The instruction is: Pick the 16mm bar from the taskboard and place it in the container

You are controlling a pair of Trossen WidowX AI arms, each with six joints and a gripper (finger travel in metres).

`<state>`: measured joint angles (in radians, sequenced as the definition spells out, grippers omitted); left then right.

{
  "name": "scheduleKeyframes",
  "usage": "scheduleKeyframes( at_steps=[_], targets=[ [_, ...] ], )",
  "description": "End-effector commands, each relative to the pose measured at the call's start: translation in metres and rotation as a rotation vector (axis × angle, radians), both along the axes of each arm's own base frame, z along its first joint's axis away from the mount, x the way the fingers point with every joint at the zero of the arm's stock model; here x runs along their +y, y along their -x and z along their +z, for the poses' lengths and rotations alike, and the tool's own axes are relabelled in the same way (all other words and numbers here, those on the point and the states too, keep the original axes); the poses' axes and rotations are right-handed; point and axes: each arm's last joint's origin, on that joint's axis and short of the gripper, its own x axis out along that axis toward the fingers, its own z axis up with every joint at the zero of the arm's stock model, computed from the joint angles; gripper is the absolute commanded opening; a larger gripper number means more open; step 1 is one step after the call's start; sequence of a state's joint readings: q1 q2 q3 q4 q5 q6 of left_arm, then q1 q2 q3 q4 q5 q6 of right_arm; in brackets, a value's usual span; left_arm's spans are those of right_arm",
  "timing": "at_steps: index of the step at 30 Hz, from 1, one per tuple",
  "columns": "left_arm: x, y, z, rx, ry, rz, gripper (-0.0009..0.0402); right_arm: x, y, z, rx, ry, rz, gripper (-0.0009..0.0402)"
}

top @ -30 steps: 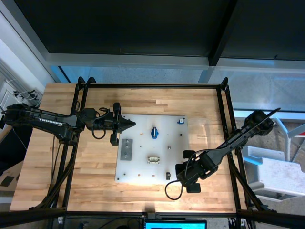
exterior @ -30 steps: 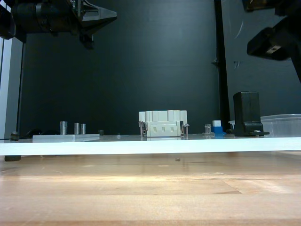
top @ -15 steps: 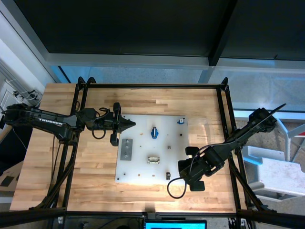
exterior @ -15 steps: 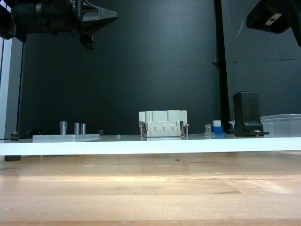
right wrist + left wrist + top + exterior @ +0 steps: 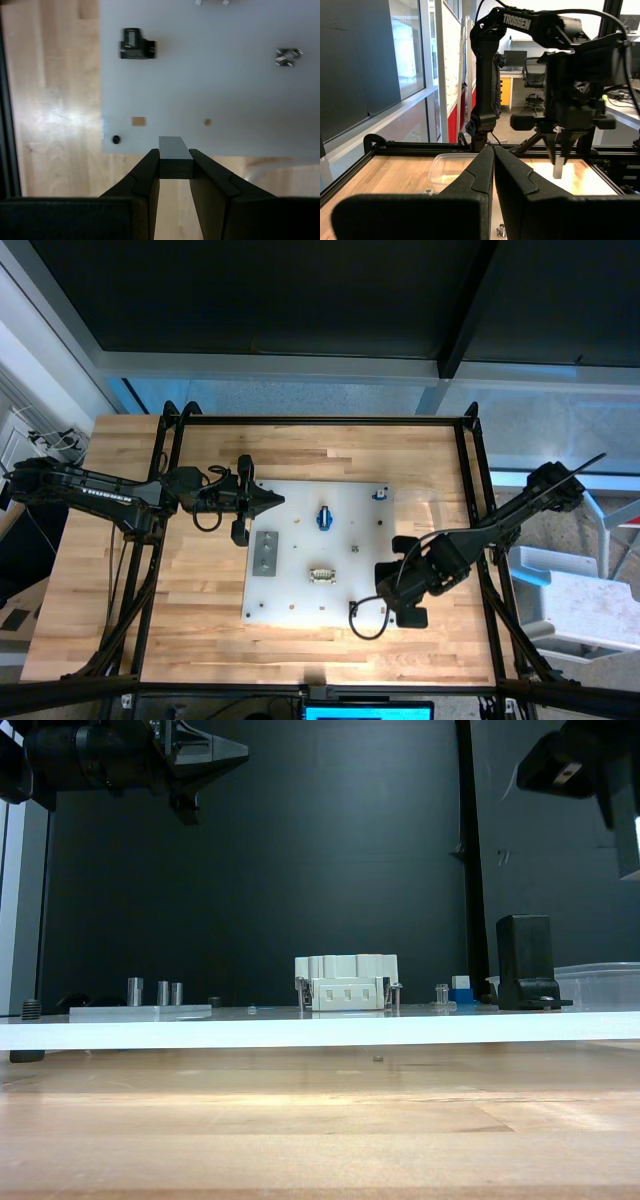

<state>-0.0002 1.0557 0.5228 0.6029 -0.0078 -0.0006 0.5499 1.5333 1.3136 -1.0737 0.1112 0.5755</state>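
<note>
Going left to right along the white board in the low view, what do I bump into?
First the grey block with metal pegs, white connector, blue piece, black block, clear container. High above, the left gripper hangs shut at the left; the right gripper, high at the right, grips the bar.

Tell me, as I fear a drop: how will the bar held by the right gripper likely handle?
The bar looks like straight, square-ended metal: probably stiff, heavy for its size. Its smooth faces, pinched by the right gripper above the near-right corner of the taskboard, may slip if jolted. The left gripper hangs shut over its far-left corner.
</note>
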Motion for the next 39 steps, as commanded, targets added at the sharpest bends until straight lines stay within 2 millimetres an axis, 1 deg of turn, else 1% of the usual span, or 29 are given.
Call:
scheduleKeyframes(
  at_steps=[1, 7, 21, 31, 39],
  targets=[
    [0.0, 0.0, 0.0, 0.0, 0.0, 0.0, 0.0, -0.016, 0.003, 0.001, -0.004, -0.009, -0.064, 0.0002],
    [0.0, 0.0, 0.0, 0.0, 0.0, 0.0, 0.0, -0.047, 0.01, 0.002, -0.015, -0.015, -0.157, 0.0002],
    [0.0, 0.0, 0.0, 0.0, 0.0, 0.0, 0.0, -0.106, 0.043, -0.017, 0.037, 0.009, -0.351, 0.0002],
    [0.0, 0.0, 0.0, 0.0, 0.0, 0.0, 0.0, -0.133, 0.068, -0.034, 0.061, 0.015, -0.468, 0.0002],
    [0.0, 0.0, 0.0, 0.0, 0.0, 0.0, 0.0, -0.147, 0.079, -0.047, 0.099, 0.017, -0.544, 0.0002]
  ],
)
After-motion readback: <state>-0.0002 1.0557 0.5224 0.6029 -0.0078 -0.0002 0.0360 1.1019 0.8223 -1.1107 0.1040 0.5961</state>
